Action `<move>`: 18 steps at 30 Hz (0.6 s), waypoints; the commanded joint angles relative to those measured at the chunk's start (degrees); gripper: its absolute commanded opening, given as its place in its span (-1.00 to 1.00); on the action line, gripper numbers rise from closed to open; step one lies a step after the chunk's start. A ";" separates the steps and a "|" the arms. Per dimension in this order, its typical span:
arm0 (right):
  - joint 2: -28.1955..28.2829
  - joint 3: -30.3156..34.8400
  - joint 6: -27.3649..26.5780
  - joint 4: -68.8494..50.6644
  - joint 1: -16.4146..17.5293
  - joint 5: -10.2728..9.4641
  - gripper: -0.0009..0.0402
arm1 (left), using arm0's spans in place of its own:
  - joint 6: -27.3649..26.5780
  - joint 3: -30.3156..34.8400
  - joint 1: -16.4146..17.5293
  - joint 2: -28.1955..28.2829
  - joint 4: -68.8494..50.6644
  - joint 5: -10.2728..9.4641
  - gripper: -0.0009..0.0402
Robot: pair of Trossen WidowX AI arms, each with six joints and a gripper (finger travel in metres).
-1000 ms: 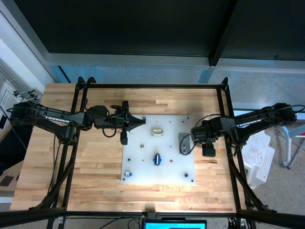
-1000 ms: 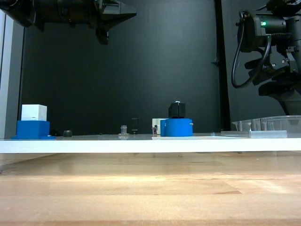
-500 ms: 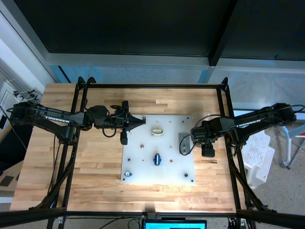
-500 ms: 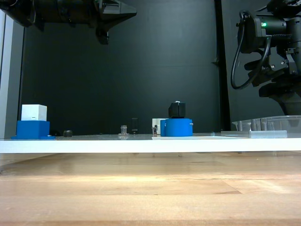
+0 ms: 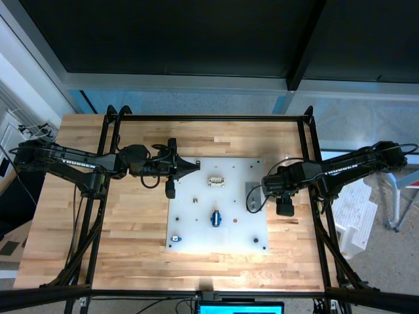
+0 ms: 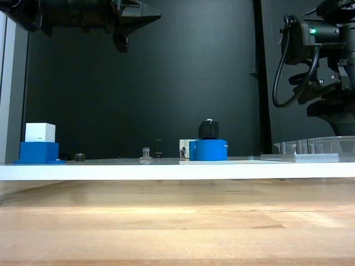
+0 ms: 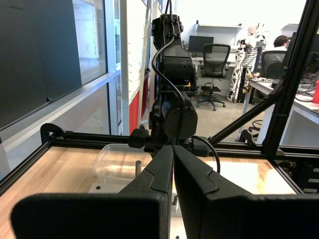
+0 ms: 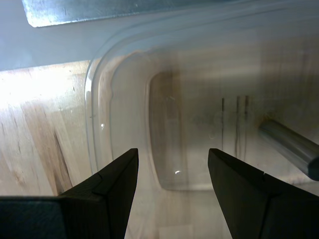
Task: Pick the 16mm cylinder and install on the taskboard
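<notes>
1. Wooden table (image 5: 131, 229) carries the work; the cylinder (image 8: 290, 145), a grey metal rod, sits inside a clear tray (image 8: 94, 104), presumably kept there so it cannot roll off.
2. Right gripper (image 8: 172, 154) hangs over the tray, jaws wide apart and empty; the cylinder is off to one side of the gap, not between the fingers, so I judge a sideways shift must come before any grasp.
3. Tray lies at the right edge of the taskboard (image 5: 196, 222); the carry looks short.
4. Left gripper (image 5: 194, 165) is pinched together on nothing, raised over the board's far-left corner, likely parked out of the way.
</notes>
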 commanded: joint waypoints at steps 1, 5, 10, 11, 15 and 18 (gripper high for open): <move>0.04 -0.57 0.68 1.11 0.11 0.02 -0.01 | 0.00 0.00 0.00 0.00 0.00 0.02 -0.95; 0.04 -0.79 0.90 1.97 0.17 0.04 -0.01 | 0.00 0.00 0.02 0.00 0.00 0.02 -0.95; 0.63 -1.07 1.11 3.04 0.24 0.07 -0.01 | 0.00 0.00 0.00 0.00 0.00 0.02 -0.95; 1.05 -1.09 1.11 3.10 0.26 0.07 -0.01 | 0.00 0.00 0.02 0.00 0.00 0.02 -0.95; 3.89 -1.16 1.11 3.67 0.28 0.07 -0.01 | 0.00 0.00 0.02 0.00 0.00 0.02 -0.95; 6.10 -1.33 1.09 4.98 0.39 0.04 -0.01 | 0.00 0.00 0.02 0.00 0.00 0.02 -0.95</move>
